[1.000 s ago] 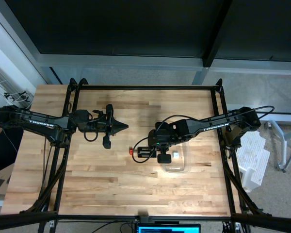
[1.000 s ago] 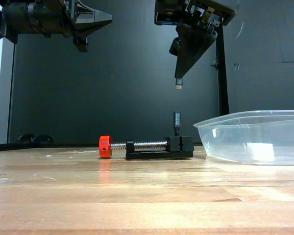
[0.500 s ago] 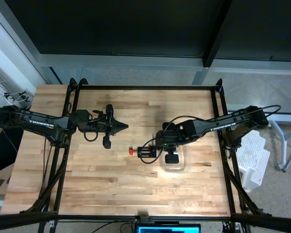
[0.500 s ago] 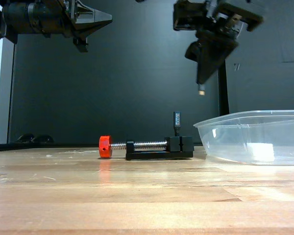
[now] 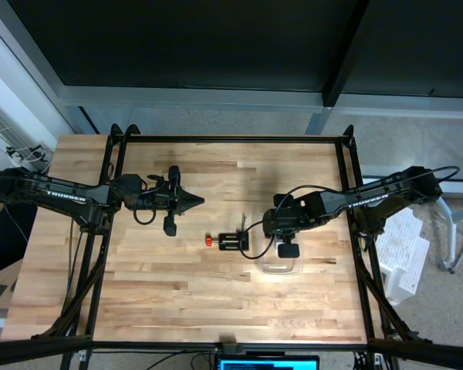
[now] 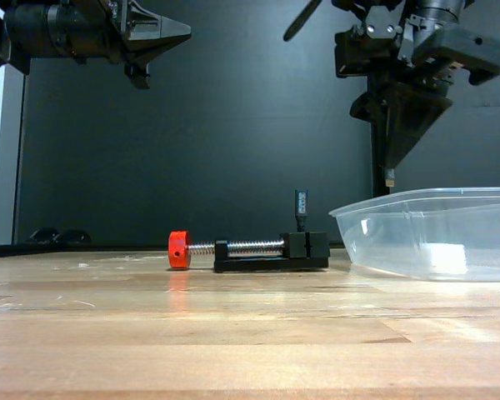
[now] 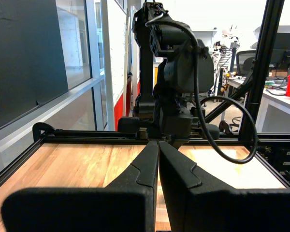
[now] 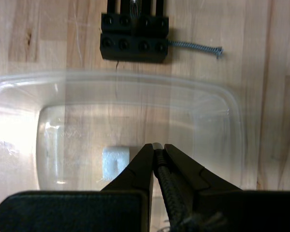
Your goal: Remove the USB-C connector from taskboard and place in the container
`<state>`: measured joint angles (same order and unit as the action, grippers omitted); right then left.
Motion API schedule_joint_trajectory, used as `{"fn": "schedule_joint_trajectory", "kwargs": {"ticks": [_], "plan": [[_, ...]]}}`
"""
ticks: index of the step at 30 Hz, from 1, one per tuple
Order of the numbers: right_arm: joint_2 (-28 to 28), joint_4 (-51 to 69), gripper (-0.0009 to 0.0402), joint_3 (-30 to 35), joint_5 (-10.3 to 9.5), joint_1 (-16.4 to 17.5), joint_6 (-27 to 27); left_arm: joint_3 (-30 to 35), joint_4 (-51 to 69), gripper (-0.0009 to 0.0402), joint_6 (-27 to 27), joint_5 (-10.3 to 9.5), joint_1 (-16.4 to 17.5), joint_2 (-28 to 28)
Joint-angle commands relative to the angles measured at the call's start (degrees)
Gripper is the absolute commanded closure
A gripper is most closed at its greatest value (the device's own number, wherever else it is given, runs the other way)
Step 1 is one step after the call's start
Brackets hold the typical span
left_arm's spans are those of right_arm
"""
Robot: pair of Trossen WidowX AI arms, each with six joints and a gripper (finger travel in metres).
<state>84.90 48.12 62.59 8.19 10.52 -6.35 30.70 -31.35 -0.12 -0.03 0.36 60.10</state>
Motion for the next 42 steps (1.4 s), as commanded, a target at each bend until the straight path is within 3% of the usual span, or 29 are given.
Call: {"fn": "schedule_joint_trajectory", "kwargs": {"ticks": [1,15,25,30,36,40,42], "plan": [[-0.44,-0.92,0.0358,-1.07,-0.02,0.02,-0.72,0.00,0.00,0.0393,0.00,0.00,0.02,0.02],[-0.76,-1.95,0.0277,-1.18,-0.09,0.20,-0.92,0.00,0.00,0.0393,0.00,0.00,0.02,0.02],[-2.12,-3.10,0.0264,-1.18,-0.28,0.24,-0.81,0.00,0.00,0.0393,0.00,0.00,0.00,0.02],[-7.32,-10.82,0.0279,-2.95,-0.28,-0.57,0.94,0.00,0.00,0.0393,0.00,0.00,0.00,0.02],[-15.19,-22.71,0.0334,-9.14,-0.87,-2.75,2.62,0.00,0.00,0.0393,0.00,0.00,0.00,0.02],[-19.15,-32.00,0.0389,-13.86,-2.91,-4.35,3.80,0.00,0.00,0.0393,0.00,0.00,0.00,0.02],[-20.48,-35.85,0.0391,-15.37,-4.57,-5.40,4.07,0.00,-0.02,0.0393,0.00,0.00,0.02,0.02]]}}
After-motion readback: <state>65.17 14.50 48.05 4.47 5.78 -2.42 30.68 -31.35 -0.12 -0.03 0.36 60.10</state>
